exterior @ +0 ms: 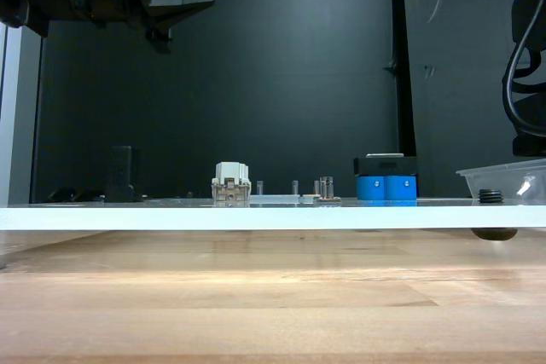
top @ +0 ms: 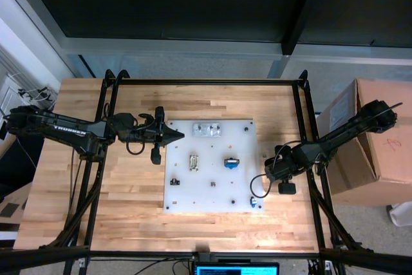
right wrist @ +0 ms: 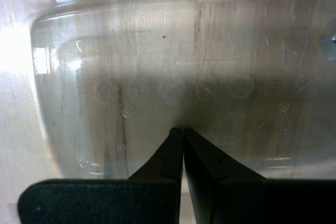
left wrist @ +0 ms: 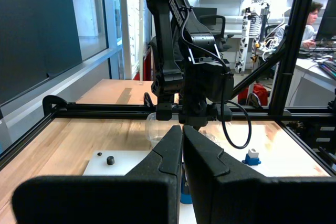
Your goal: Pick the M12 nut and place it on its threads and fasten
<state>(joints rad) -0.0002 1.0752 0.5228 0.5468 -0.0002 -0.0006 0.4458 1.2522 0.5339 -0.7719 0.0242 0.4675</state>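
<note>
M12 nut: not found in any view, so whether it is held, lying free or seated cannot be told. Stud [exterior: 490,197]: short, black, ribbed, upright on the white board [exterior: 256,215], toward 4 o'clock from board centre, near the near right edge. Its ribs are exposed. In the low view it stands in front of the clear tray [exterior: 505,176].

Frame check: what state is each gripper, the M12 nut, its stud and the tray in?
left gripper: shut, raised above the board's left edge.
right gripper: shut, no nut seen in it, over the clear tray.
M12 nut: not seen in any view; cannot tell where.
stud: bare, ribs showing.
clear tray: upright, right of the board.
</note>
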